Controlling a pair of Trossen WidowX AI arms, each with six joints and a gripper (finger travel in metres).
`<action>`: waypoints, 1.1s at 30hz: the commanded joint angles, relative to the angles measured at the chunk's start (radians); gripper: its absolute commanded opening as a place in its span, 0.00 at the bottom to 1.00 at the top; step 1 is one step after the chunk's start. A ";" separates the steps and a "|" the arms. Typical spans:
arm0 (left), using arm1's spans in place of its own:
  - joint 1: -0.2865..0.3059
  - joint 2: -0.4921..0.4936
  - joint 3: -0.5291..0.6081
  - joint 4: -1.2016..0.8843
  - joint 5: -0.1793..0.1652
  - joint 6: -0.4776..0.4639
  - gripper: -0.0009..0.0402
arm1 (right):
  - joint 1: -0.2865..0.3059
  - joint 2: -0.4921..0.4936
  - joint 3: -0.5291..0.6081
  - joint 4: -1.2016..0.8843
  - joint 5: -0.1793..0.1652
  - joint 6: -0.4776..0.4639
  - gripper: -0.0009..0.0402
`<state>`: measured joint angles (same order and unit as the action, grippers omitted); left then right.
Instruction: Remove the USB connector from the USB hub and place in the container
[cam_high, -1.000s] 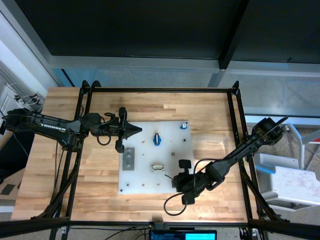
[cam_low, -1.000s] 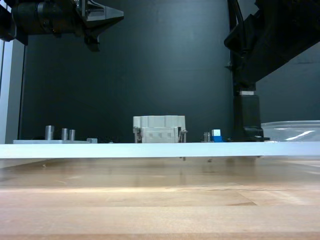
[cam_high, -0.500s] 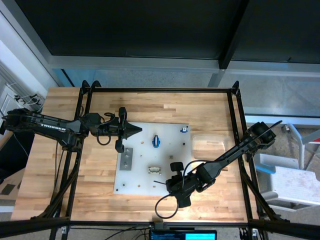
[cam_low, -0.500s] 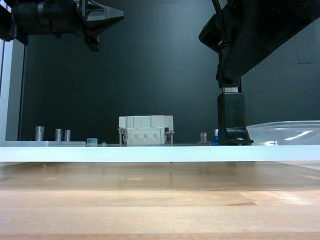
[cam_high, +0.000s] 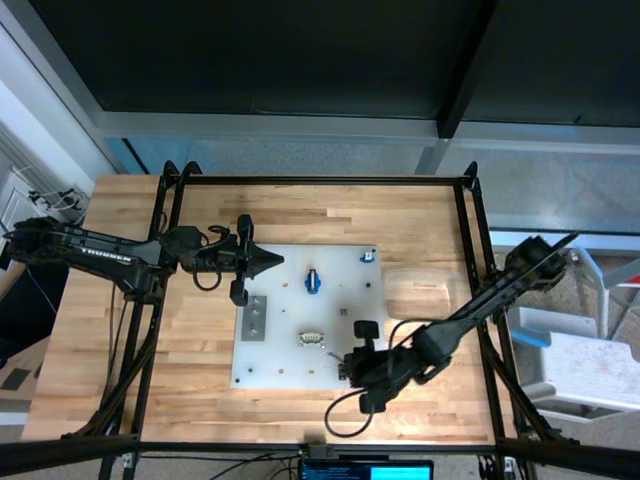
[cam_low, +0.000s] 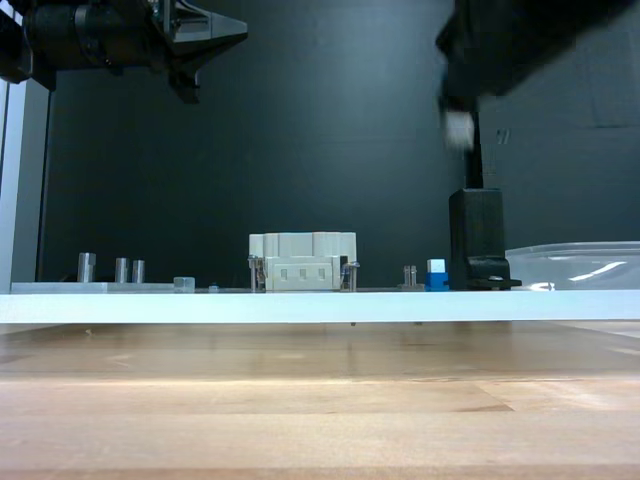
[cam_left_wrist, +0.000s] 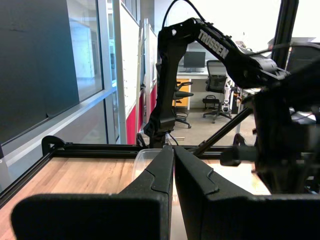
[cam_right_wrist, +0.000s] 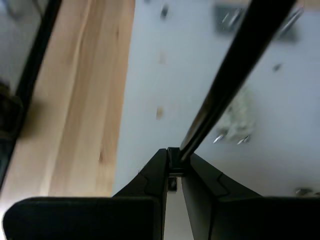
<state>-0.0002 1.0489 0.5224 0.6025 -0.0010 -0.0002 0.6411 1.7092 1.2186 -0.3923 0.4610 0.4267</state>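
**Held fast: USB connector (cam_right_wrist: 227, 80) in the right gripper (cam_right_wrist: 173, 154)**

The left gripper (cam_high: 272, 260) hangs above the white board's (cam_high: 290, 345) far-left corner, its empty fingers pressed together. At the board's near edge, right of its middle, the USB connector's wire stands straight up from the USB hub (cam_low: 478, 240) into the right gripper's closed tips. The container (cam_high: 418, 296) sits just beside the board's right edge.

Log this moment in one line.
step: extract | right gripper: shut on USB connector wire, above USB hub | unplugged: cannot tell | left gripper: shut, parked high over board far-left corner | container: without connector
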 joint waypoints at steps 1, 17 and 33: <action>0.000 0.000 0.000 0.000 0.000 0.000 0.02 | 0.003 -0.002 -0.030 0.013 -0.007 0.015 0.02; 0.000 0.000 0.000 0.000 0.000 0.000 0.02 | 0.003 -0.169 -0.054 -0.166 -0.037 0.048 0.02; 0.000 0.000 0.000 0.000 0.000 0.000 0.02 | -0.059 -0.480 -0.098 -0.711 -0.141 0.216 0.02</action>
<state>-0.0002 1.0485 0.5228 0.6029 -0.0006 0.0002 0.5930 1.2438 1.1210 -1.0554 0.3332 0.6308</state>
